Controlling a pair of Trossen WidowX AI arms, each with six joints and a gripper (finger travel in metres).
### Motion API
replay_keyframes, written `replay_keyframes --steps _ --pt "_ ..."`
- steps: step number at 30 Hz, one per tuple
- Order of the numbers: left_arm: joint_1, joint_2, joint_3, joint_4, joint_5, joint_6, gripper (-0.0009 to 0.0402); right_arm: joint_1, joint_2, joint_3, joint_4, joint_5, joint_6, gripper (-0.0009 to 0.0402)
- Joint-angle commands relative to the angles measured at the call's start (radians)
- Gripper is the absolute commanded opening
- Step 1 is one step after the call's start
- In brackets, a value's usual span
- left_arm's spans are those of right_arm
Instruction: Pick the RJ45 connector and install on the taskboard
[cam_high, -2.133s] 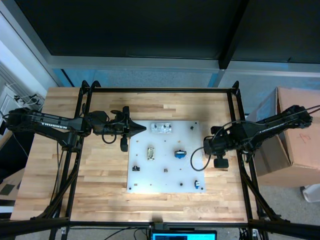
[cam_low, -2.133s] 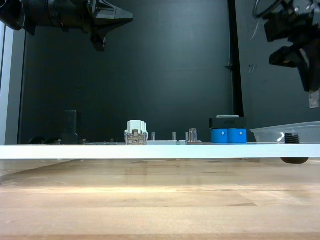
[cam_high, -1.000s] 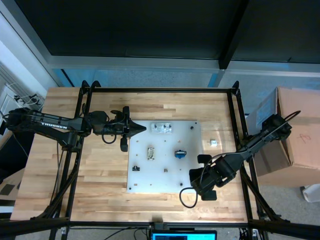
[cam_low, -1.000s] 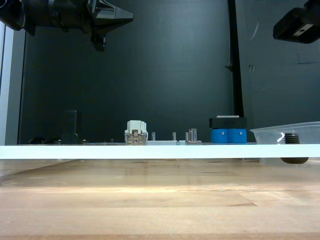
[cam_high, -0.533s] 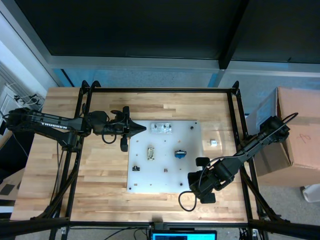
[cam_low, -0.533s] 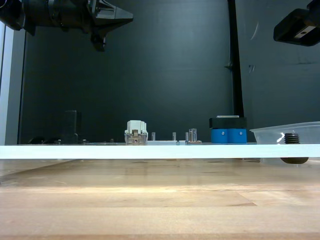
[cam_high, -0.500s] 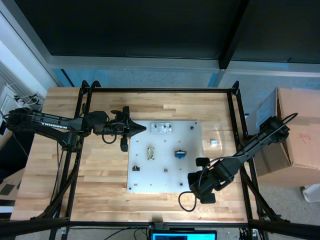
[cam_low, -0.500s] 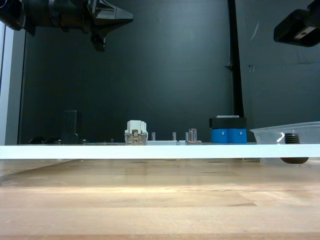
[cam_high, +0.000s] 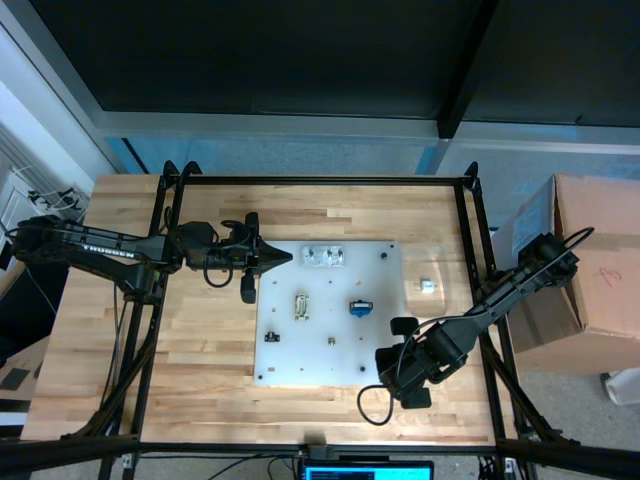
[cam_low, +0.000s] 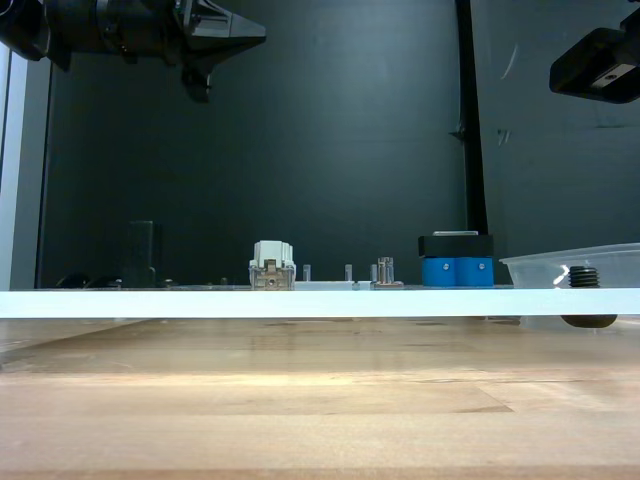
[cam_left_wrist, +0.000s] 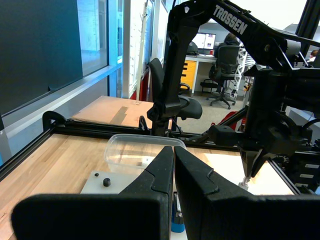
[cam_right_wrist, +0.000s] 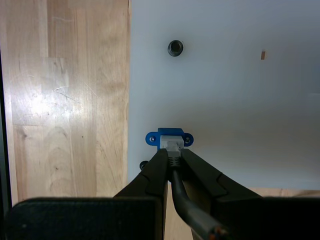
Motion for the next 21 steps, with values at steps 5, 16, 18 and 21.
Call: replay_keyframes --steps 5,16,18,21 --pt "0.0 0.0 0.0 0.0 0.0 0.0 0.0001 0.0 -0.002 -0.002 -0.002 0.007 -0.003 0.0" --pt "0.0 0.0 0.0 0.0 0.0 0.0 0.0001 0.0 -0.001 -0.011 0.011 0.011 -0.016 0.0" --pt "0.0 0.0 0.0 0.0 0.0 0.0 0.0001 0.0 -0.001 -0.024 0.023 0.01 -0.015 0.0" --pt "0.0 0.0 0.0 0.0 0.0 0.0 0.0001 0.002 -0.001 -0.052 0.043 0.008 -0.013 0.0"
